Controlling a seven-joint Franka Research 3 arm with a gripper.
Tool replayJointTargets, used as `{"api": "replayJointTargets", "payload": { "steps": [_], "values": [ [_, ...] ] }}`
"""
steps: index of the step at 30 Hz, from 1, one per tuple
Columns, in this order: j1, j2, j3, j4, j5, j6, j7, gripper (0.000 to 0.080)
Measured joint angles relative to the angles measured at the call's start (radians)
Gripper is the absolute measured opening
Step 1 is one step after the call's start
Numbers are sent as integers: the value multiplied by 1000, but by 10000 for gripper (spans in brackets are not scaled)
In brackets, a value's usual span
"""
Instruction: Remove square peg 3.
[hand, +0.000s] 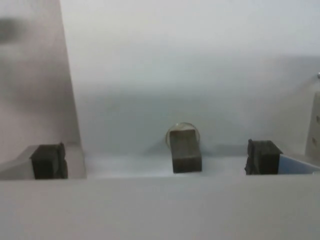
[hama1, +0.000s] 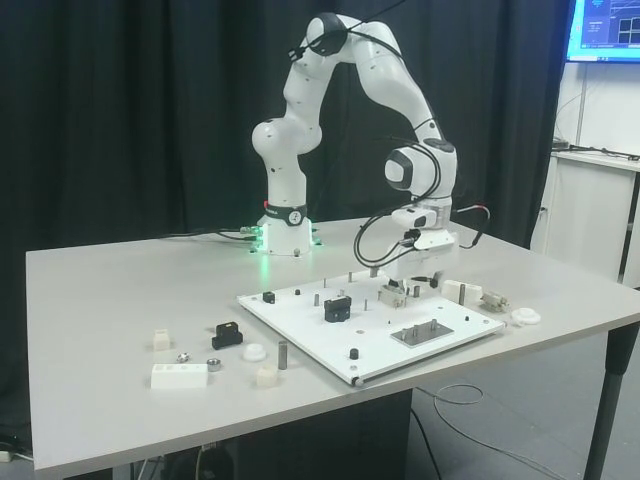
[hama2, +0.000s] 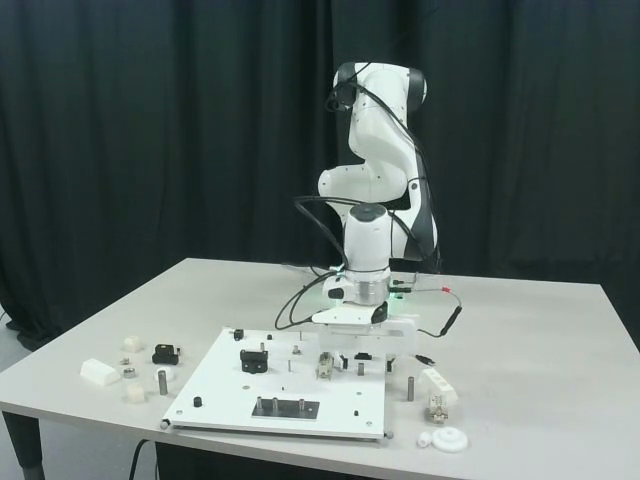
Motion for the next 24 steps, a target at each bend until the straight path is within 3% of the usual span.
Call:
{"api": "replayJointTargets", "payload": {
  "steps": [11, 12, 17, 18, 23, 24],
  "values": [
    [-2, 22, 8, 0, 7, 31, 0, 800],
    [-3, 21, 11, 0, 8, 31, 0, 672],
    [-8, 19, 16, 1, 10, 31, 2, 672],
    [-9, 19, 16, 1, 10, 30, 3, 510],
    [-23, 17, 16, 1, 9, 28, 3, 510],
    [-26, 17, 16, 1, 9, 27, 3, 332]
  ]
}}
